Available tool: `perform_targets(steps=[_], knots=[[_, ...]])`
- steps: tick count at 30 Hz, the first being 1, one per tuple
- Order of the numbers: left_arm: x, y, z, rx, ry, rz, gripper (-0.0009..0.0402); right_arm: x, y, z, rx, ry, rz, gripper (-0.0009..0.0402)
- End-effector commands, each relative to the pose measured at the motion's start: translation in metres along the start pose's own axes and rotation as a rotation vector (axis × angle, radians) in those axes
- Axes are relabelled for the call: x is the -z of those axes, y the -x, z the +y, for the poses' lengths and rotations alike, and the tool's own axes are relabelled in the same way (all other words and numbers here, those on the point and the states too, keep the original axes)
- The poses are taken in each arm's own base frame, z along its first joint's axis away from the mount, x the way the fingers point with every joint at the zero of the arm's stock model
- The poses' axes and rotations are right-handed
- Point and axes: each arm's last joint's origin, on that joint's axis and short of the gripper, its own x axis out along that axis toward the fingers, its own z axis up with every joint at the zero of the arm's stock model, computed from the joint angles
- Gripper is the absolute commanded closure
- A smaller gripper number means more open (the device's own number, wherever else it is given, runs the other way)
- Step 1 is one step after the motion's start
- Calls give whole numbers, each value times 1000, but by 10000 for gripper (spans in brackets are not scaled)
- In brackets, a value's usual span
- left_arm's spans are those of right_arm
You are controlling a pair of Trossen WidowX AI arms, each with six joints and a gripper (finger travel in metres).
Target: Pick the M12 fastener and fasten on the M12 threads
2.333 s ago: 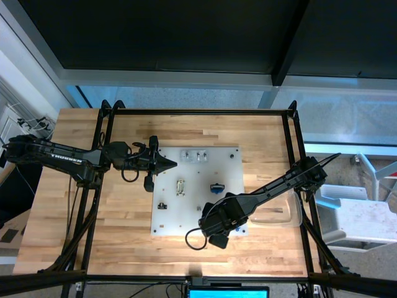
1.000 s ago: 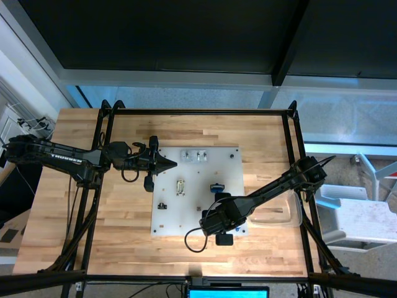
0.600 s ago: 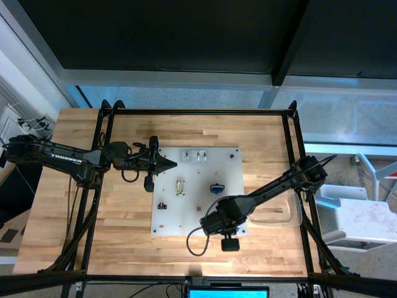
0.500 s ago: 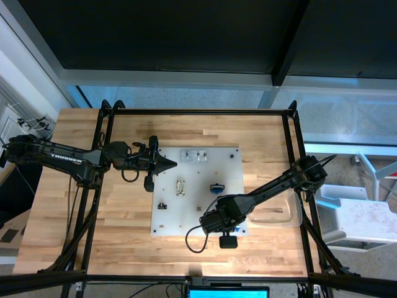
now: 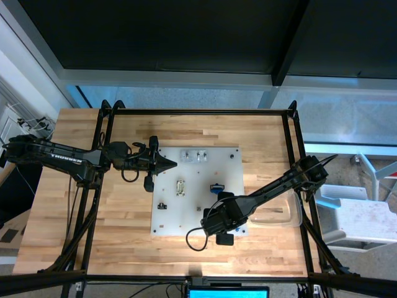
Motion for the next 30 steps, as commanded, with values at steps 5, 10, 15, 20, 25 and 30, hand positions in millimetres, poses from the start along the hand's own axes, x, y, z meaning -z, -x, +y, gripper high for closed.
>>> perform_targets(steps=[5,10,15,20,25,30], knots=[[0,0,0,0,0,0,393,0,-5,0,8,-6,-3,393],[0,0,0,0,0,0,393,-1,-7,1,-4,-6,-8,393],[0,0,0,0,0,0,393,0,-11,1,-15,-8,-20,393],[0,0,0,0,0,0,393,0,-13,2,-35,-8,-18,393],[0,0,0,0,0,0,393,2,-14,4,-116,5,29,393],[0,0,0,0,0,0,393,6,-7,8,-287,31,142,393]])
